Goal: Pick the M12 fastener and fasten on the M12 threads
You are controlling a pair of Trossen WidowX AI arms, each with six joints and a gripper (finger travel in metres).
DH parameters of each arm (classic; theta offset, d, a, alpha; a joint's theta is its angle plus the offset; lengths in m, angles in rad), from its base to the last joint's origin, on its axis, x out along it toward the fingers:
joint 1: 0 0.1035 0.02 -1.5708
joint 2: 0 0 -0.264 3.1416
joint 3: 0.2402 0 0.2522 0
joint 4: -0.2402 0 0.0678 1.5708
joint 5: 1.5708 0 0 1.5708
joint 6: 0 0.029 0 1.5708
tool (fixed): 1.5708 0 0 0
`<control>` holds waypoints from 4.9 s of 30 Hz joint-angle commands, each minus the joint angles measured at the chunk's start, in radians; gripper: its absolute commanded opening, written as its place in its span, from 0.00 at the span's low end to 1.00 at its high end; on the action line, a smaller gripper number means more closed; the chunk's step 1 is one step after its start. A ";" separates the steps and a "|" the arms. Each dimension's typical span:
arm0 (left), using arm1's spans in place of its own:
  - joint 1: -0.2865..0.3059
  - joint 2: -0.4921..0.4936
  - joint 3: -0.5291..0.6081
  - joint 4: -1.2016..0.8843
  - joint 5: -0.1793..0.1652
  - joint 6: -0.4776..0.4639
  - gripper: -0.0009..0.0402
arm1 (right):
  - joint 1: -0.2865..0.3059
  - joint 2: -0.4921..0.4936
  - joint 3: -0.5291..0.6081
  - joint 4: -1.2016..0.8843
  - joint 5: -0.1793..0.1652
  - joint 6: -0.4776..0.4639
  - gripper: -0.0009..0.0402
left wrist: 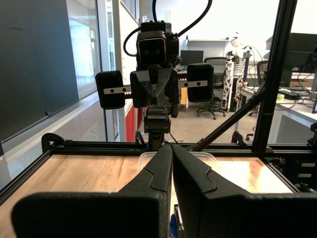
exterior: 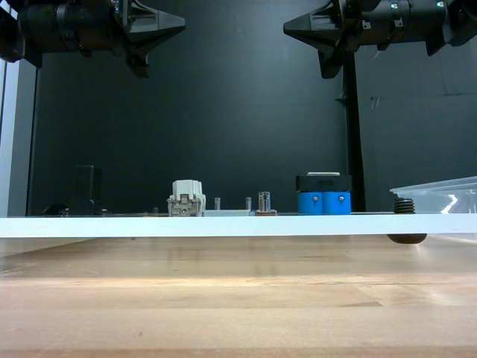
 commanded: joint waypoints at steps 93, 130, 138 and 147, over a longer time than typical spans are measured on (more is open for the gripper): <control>0.000 0.000 0.000 0.000 0.000 0.000 0.02 | 0.081 0.201 0.251 -1.601 0.072 -1.234 0.45; 0.000 0.000 0.000 0.000 0.000 0.000 0.02 | 0.090 0.350 0.078 -1.304 0.068 -1.257 0.49; 0.000 0.000 0.000 0.000 0.000 0.000 0.02 | 0.090 0.350 0.073 -1.296 0.053 -1.256 0.48; 0.000 0.000 0.000 0.000 0.000 0.000 0.02 | 0.090 0.350 0.072 -1.294 0.052 -1.256 0.41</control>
